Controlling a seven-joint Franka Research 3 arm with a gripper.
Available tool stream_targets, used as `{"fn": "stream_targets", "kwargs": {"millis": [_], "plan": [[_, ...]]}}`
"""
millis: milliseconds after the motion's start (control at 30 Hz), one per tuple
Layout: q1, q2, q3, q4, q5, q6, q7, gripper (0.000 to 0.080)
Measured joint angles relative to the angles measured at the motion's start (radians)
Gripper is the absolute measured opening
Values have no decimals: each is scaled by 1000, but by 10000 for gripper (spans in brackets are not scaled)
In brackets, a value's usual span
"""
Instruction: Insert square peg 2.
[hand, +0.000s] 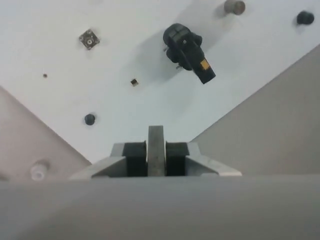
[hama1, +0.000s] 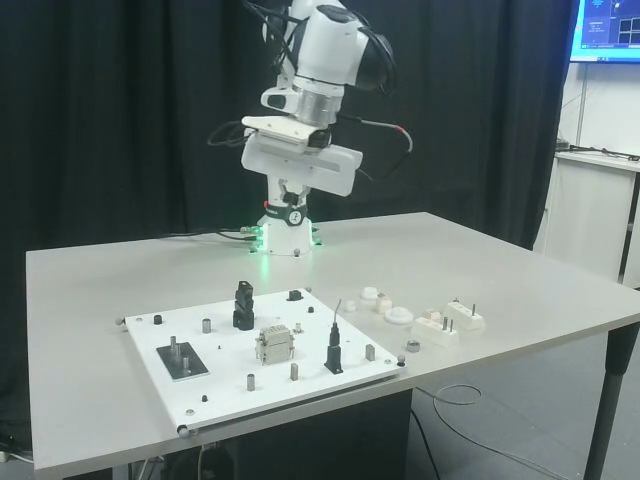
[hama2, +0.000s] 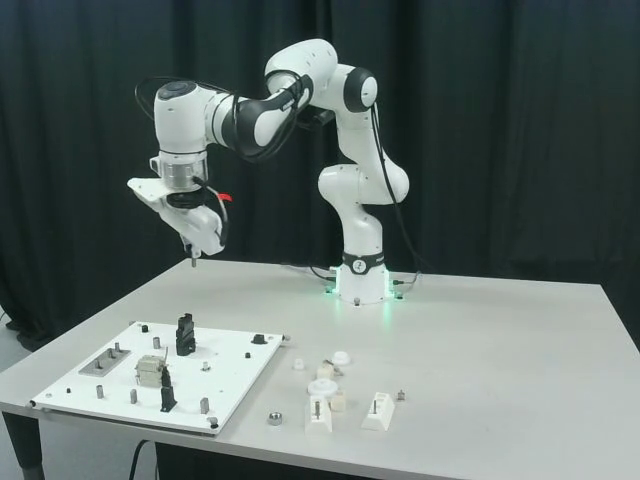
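Grey table (hama1: 90, 290): bears the arm's base (hama1: 284, 238) at its rear. White board (hama1: 225, 385) lies flat near the front edge. Just beside the board: white round parts (hama1: 385, 303), two white blocks (hama1: 448, 325), a small ring (hama1: 412, 346).

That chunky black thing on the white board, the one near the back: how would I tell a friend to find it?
Start at the white board lying on the grey table in front of the arm. Along the board's far edge, nearest the robot's base, stands the black block. It is the bulkiest black piece there, stubbier than the thin black post near the front.
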Motion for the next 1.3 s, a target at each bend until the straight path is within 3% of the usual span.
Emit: {"fn": "stream_targets", "kwargs": {"millis": [333, 633, 933, 1300], "plan": [[0, -6, -25, -15, 58, -2, 97, 76], [0, -44, -27, -94, 61, 9, 216, 76], [4, -101, -27, -218, 60, 95, 306, 76], [14, -177, -27, -378, 52, 241, 413, 76]]}}
